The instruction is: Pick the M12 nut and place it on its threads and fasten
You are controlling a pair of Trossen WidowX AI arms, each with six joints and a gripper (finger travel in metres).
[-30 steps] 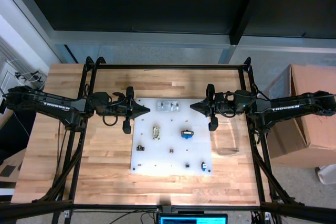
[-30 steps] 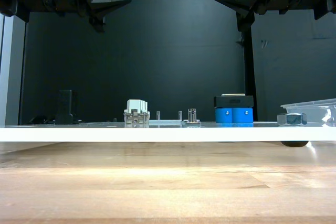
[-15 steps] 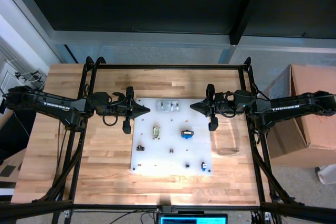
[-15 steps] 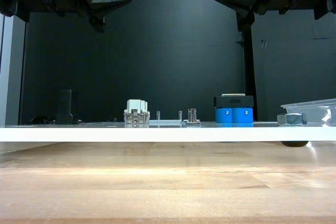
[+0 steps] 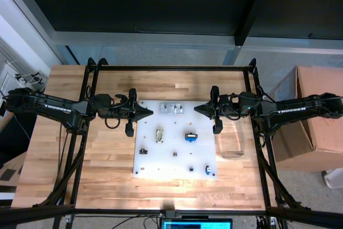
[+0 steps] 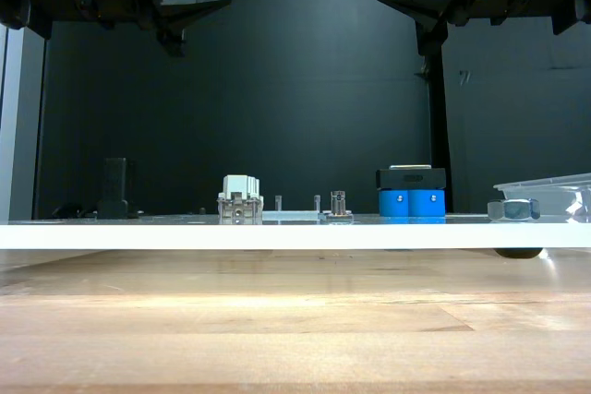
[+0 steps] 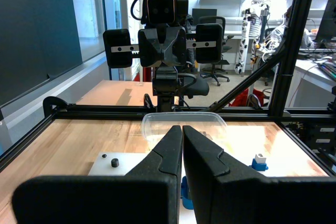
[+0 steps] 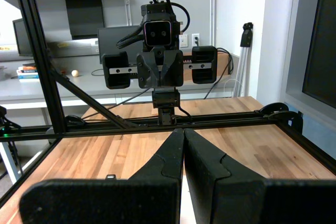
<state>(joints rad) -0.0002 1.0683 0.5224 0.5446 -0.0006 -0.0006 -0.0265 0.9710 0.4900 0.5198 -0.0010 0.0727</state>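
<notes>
Hovering left hand (image 5: 150, 112), right (image 5: 195, 109); nut (image 6: 513, 210) seated

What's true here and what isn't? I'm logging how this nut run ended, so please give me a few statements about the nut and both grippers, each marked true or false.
1. The right gripper holds the M12 nut. False: it is shut on nothing, raised high over the board; the nut sits on its stud.
2. The left gripper is shut and empty, raised opposite the right one. True.
3. The nut lies inside the clear tray. False: the high view shows no nut in the tray; the low view only shows the tray behind the nut.
4. No stud ribs show beneath the nut. True.
</notes>
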